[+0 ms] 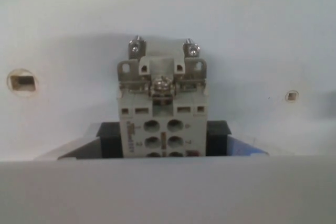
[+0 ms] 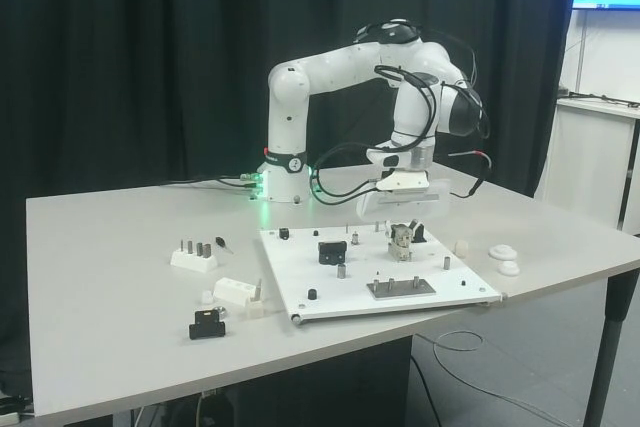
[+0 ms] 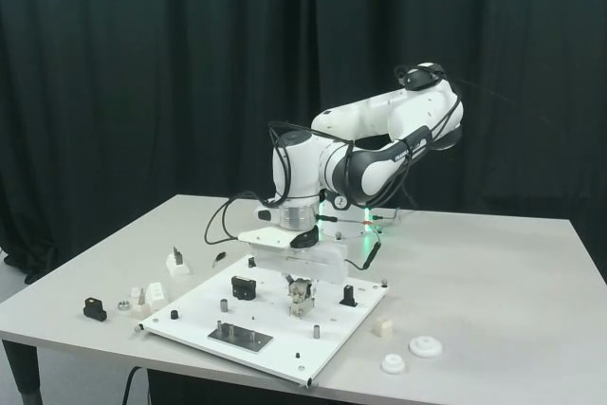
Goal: Insert waterproof.
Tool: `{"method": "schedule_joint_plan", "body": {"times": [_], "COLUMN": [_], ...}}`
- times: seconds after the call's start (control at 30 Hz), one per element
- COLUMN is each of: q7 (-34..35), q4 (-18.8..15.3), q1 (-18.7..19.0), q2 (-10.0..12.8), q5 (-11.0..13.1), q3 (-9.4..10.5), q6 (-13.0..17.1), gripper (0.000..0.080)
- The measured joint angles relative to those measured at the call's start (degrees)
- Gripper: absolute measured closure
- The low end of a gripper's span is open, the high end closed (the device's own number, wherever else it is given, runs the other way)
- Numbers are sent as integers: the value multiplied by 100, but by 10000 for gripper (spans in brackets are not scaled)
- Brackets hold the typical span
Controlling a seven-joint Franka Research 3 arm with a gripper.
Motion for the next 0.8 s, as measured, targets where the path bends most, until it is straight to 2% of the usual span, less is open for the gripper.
{"method": "schedule_joint_plan", "body": {"times": [0.8], "q7": [363], "q4": [0], "q1": [-14], "q2": [3], "q5": [27], "q3": [29], "q6": [-32], "gripper": [488]}}
